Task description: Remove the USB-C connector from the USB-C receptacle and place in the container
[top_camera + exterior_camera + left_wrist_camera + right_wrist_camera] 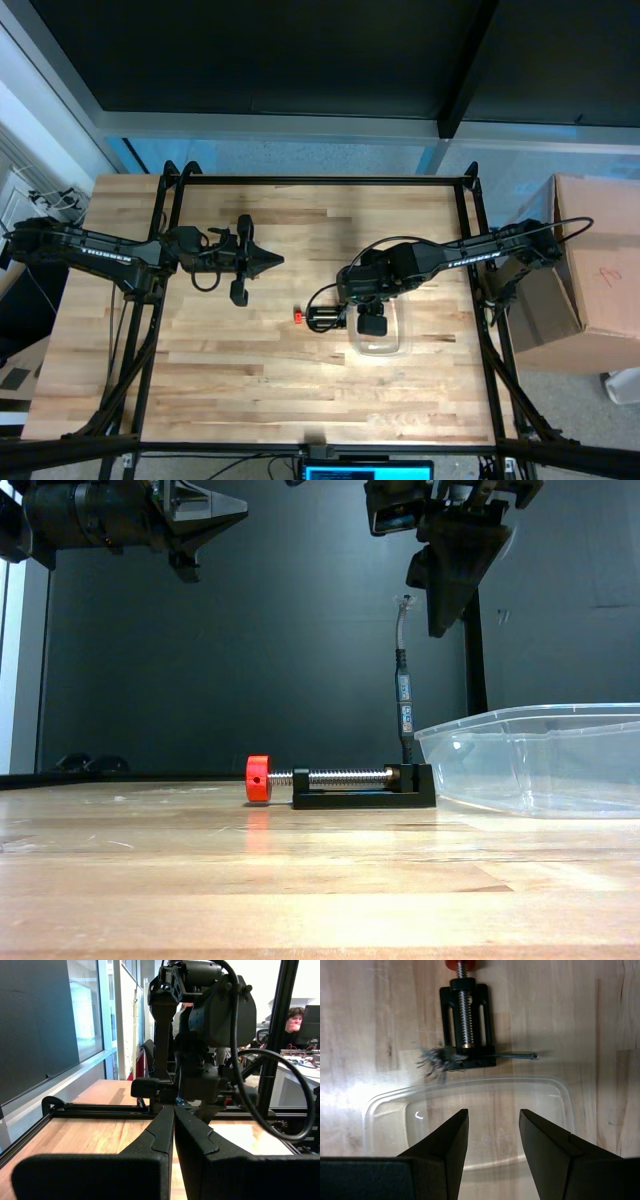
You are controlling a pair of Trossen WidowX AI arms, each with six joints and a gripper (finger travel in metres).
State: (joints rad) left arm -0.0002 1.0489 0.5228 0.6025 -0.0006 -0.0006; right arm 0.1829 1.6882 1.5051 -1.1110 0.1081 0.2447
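The USB-C connector (405, 705) is not held. It stands upright at one end of a small black vise (365, 785), the end nearest the container (540, 760), with its short cable rising straight up to a frayed tip. Whether the plug is fully seated in the receptacle cannot be told from here, as the joint is hidden behind the vise body. In the right wrist view the blurred frayed tuft (436, 1057) shows beside the vise (465, 1025), with the container (385, 1110) just beyond it. The vise lies on the tabletop (300, 880), its red knob (258, 778) pointing away from the container, and the clear container sits just beside its other end. The right gripper (438, 630) hangs above the container's near edge, pointing down. Its tip is up level with the cable's top and a little to the side, not touching it, and its jaws are parted with nothing between them. The left gripper (278, 260) is well apart over the left half of the tabletop, held high and pointing inward. Its jaws are pressed together and hold nothing.
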